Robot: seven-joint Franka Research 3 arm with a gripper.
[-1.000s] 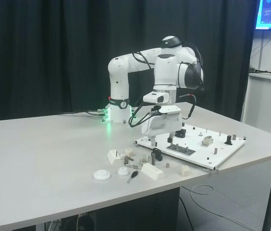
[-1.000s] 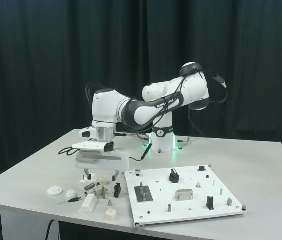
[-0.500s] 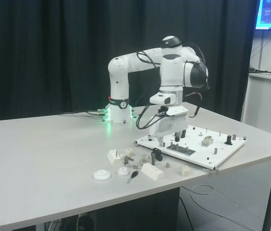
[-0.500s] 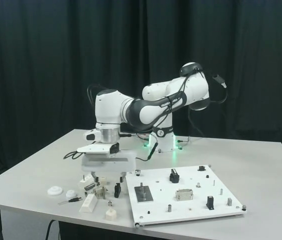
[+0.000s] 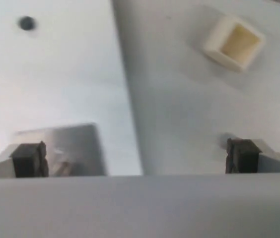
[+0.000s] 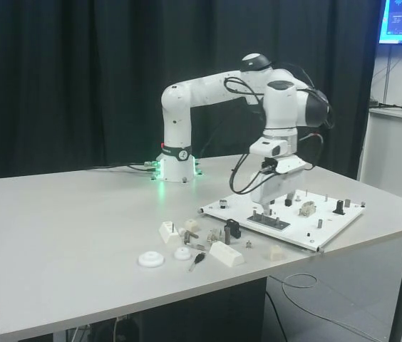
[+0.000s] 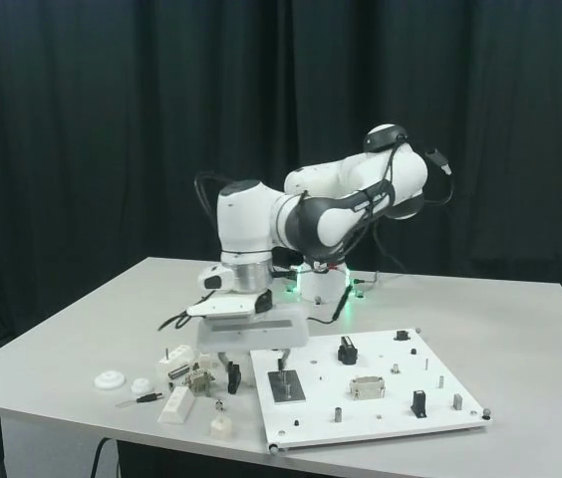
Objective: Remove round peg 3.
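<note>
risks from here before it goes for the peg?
Gripper is open and straddles the white board's edge, not centred on any peg, so a straight descent could put a finger on the grey plate. Loose parts lie just beside the board; a low sweep might scatter them.

I see even overhead light on the grey table [image 6: 65,214] against a black curtain [image 7: 112,119]; green glow at the arm's base [image 6: 160,171]; wrist view soft, blurred.
</note>
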